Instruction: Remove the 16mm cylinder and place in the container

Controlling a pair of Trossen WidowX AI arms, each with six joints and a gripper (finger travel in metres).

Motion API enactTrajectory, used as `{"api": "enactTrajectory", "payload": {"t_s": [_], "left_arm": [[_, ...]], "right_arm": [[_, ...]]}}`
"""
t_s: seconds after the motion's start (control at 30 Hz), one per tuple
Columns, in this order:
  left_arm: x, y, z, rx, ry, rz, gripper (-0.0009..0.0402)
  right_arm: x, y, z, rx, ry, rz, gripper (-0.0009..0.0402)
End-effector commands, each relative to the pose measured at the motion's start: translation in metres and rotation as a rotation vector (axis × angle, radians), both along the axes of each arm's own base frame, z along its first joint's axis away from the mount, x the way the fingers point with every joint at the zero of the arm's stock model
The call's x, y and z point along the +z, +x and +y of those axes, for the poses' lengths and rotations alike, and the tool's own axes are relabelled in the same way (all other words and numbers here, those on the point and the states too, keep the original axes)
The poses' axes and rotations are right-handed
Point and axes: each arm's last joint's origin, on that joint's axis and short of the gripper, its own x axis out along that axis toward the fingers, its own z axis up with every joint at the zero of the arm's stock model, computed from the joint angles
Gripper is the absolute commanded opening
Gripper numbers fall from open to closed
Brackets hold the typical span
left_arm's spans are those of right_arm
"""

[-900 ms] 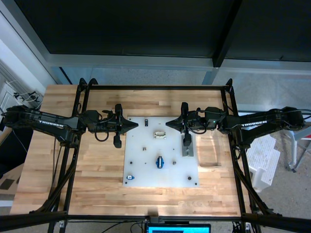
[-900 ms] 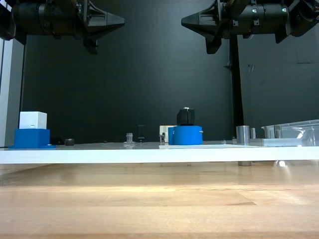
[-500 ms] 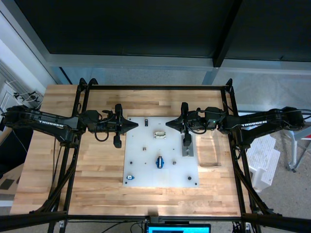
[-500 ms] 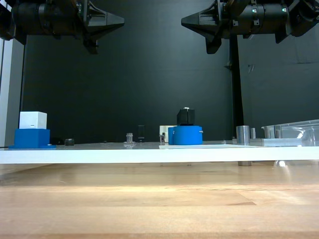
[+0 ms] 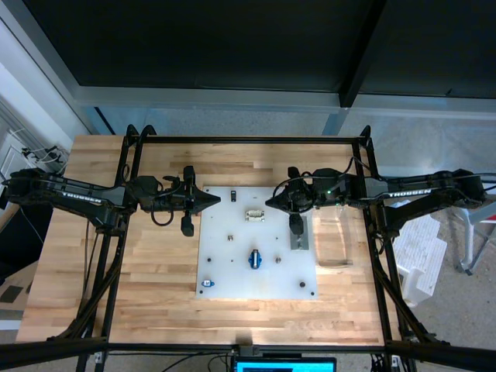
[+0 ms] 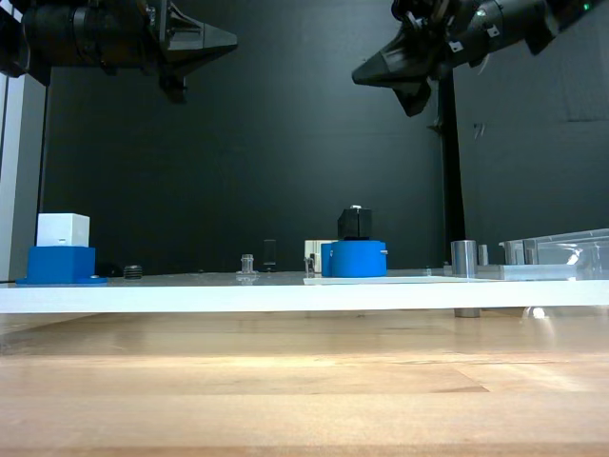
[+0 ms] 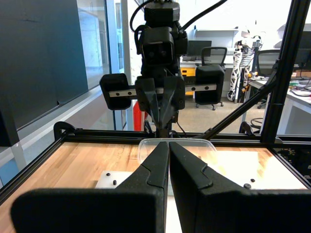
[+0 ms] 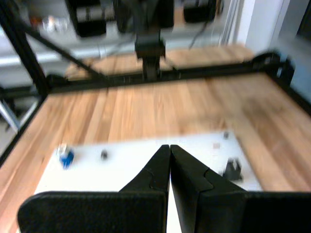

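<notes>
Standing well below right end effector (image 6: 358,74): 16mm cylinder (image 6: 463,258); left end effector (image 6: 233,40) opposite.

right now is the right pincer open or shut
Shut: right pincer fingers meet above the white square board; left pincer, shut too, hovers opposite.

The left gripper (image 5: 217,199) hovers high above the far left edge of the white board (image 5: 232,271). It is held level and points inward, with its fingers pressed together on nothing. The right gripper (image 5: 269,203) hangs high over the board's far right part, nose tipped down toward it, fingers likewise closed and empty.
</notes>
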Motion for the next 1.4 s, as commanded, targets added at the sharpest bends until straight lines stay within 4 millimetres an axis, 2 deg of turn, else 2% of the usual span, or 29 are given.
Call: {"api": "enactTrajectory", "payload": {"t_s": [0.03,0.37,0.63,0.83,0.97,1.4], "left_arm": [[0.0,0.0,0.0,0.0,0.0,-0.001,0.0],[0.0,0.0,0.0,0.0,0.0,-0.001,0.0],[0.0,0.0,0.0,0.0,0.0,-0.001,0.0],[0.0,0.0,0.0,0.0,0.0,0.0,0.0],[0.0,0.0,0.0,0.0,0.0,-0.001,0.0],[0.0,0.0,0.0,0.0,0.0,-0.001,0.0]], "right_arm": [[0.004,-0.002,0.005,0.017,0.006,0.1,0.0],[0.01,-0.013,0.021,0.009,0.027,0.299,0.0],[0.006,-0.018,0.034,0.022,0.067,0.37,0.0],[0.003,-0.02,0.045,-0.002,0.03,0.393,0.0],[-0.005,-0.014,0.055,0.007,-0.002,0.46,0.0],[-0.026,0.031,0.081,0.066,-0.067,0.807,0.0]]}}
